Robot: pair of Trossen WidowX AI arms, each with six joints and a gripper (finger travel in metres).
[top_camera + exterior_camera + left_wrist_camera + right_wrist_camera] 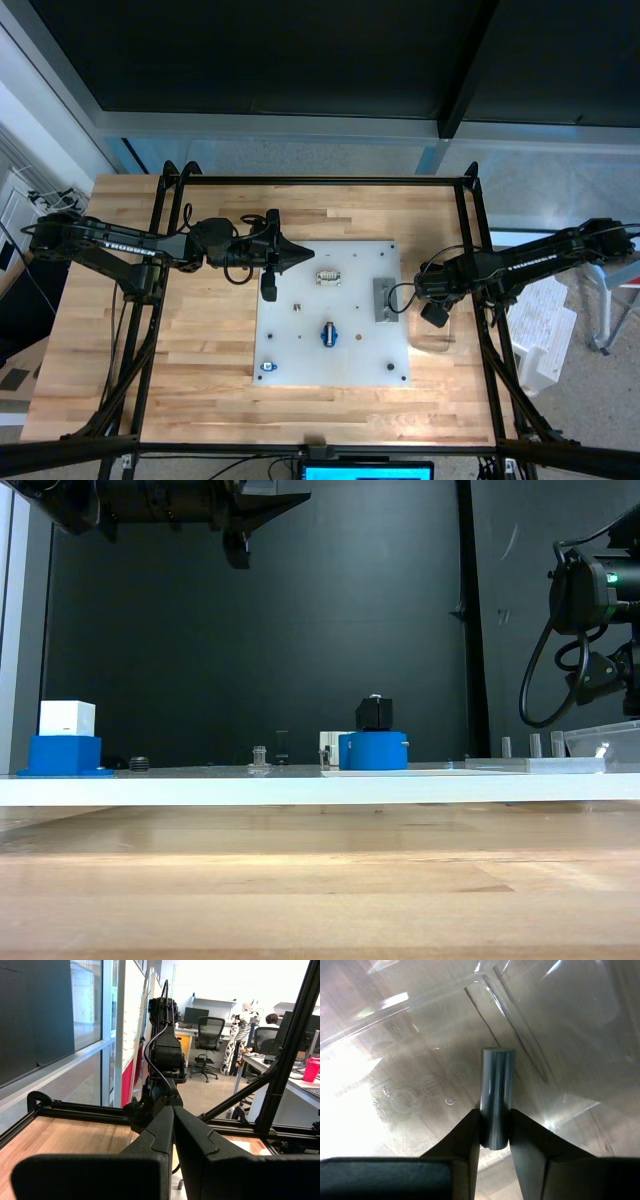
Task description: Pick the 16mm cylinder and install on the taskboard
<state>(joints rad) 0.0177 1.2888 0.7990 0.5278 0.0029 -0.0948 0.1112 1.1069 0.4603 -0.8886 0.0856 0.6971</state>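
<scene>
The 16mm cylinder, a short grey metal peg, is clamped between the fingers of my right gripper, over the floor of a clear plastic tray. In the high view the right gripper points down into that tray, just off the taskboard's right edge. The taskboard is a white square with a grey block, a blue fitting and a cream connector. My left gripper hovers shut and empty high above the board's back left part; its tip also shows in the low view.
A black frame surrounds the wooden table. In the low view, a blue base with a white cube stands at the board's left, and several small upright pegs stand at the right near the tray.
</scene>
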